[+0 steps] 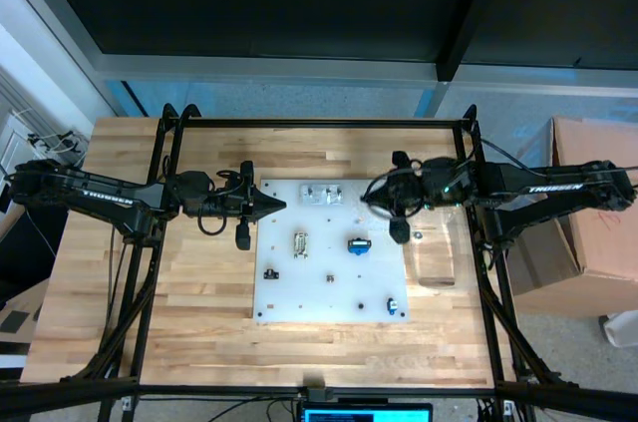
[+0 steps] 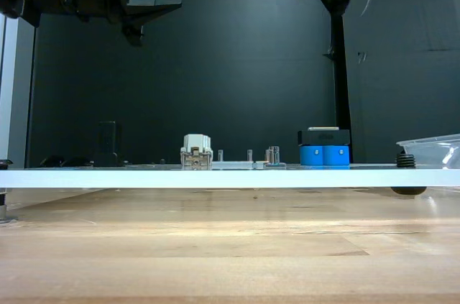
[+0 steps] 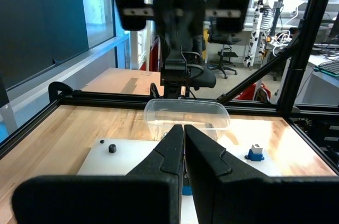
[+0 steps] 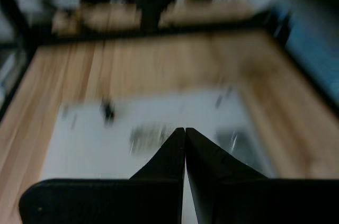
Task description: Unfasten the M12 nut and place it in the container
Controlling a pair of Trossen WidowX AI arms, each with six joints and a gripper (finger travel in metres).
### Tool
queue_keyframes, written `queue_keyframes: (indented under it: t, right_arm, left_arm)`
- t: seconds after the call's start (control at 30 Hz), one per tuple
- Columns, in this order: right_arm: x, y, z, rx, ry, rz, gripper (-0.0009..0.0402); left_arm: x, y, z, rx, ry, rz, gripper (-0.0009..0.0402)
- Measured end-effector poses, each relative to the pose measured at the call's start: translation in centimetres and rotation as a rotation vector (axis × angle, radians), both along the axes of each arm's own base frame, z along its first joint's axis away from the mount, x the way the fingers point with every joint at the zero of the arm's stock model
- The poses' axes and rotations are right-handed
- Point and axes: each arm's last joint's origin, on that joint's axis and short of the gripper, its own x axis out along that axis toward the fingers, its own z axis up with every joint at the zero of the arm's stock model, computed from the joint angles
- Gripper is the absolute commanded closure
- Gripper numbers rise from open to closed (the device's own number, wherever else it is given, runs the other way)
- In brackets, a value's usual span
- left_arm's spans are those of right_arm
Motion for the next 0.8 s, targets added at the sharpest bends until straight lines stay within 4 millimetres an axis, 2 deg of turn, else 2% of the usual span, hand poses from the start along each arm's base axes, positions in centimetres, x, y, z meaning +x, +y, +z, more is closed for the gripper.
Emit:
queue_keyframes:
  t: [0.17, 0.3, 0.57, 0.8]
  right_arm:
    - [0.3, -0.9, -1.0, 0.012, -0.194, -0.003, 0.0394]
    - [0.6, -1.3, -2.6, 0.030, -0.304, 0.018, 0.0394]
    - [0.2, -1.9, -5.9, 0.043, -0.326, 0.044, 0.0394]
    - [-0.1, -1.7, -6.9, 0.044, -0.363, 0.068, 0.0394]
  left_arm:
    - [0.0, 0.0, 0.0, 0.000, -0.001, 0.000, 0.0393]
    - [0.0, 0.0, 0.0, 0.000, -0.001, 0.000, 0.0393]
    - [0.0, 0.0, 0.0, 0.000, 0.000, 0.000, 0.0393]
    - [0.0, 0.0, 0.0, 0.000, 0.000, 0.000, 0.0393]
